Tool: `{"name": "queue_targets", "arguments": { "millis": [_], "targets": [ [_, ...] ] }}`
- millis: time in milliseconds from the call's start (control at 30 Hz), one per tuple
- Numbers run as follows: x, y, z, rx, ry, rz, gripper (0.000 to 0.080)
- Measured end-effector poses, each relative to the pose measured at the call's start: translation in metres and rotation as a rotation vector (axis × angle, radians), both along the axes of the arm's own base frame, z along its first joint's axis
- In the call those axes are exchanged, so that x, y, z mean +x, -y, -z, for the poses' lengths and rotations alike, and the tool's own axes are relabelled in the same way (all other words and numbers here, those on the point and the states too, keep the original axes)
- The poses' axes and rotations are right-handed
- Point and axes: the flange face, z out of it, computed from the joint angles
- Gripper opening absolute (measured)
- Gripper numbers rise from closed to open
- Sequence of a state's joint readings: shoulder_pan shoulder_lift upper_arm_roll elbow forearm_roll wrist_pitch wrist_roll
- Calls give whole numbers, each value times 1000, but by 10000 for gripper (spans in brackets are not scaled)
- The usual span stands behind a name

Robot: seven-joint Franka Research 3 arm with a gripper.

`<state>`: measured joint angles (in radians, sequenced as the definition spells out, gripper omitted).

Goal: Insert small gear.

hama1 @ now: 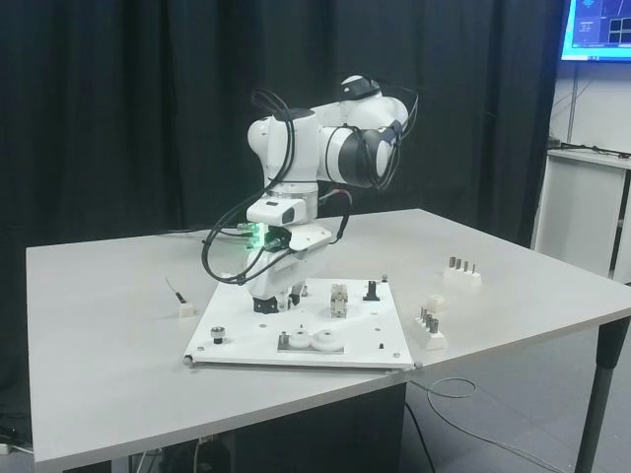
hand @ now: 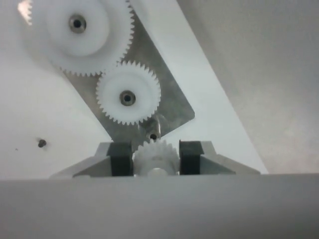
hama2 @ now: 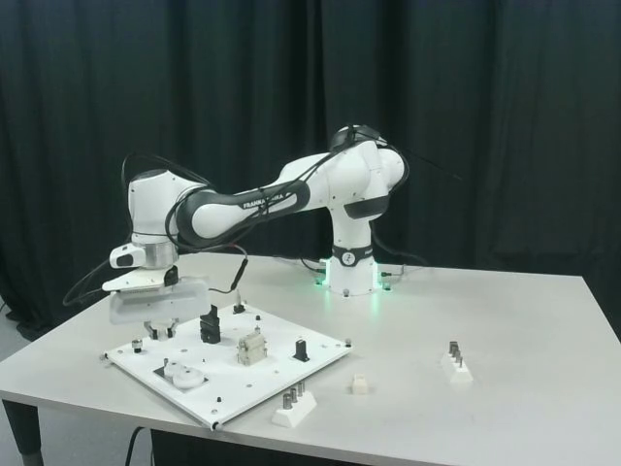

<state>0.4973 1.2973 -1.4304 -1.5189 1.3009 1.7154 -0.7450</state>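
Wrist view: the small gear (hand: pixel 156 158) is clamped between the black pads of the gripper (hand: pixel 156 160), whose jaws are closed only to the gear's width. An empty peg hole (hand: pixel 153 136) is seen on the grey metal plate (hand: pixel 172 107), just beyond the gear and beside the medium gear (hand: pixel 128 92); the large gear (hand: pixel 82 31) is meshed further on.

First room view: the gripper (hama1: pixel 279 299) is held above the white board (hama1: pixel 365 330), behind the two seated gears.

Second room view: the gripper (hama2: pixel 155 330) is hung over the board's far-left part on the bench (hama2: pixel 524 379); the mounted gears (hama2: pixel 182 374) lie toward the near edge.
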Motion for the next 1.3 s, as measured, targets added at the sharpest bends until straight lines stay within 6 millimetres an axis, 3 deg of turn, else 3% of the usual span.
{"name": "queue_targets", "arguments": {
  "millis": [733,1300],
  "targets": [
    [0,3,-1,16,24,36,196],
    [2,8,14,32,56,49,196]
  ]
}}
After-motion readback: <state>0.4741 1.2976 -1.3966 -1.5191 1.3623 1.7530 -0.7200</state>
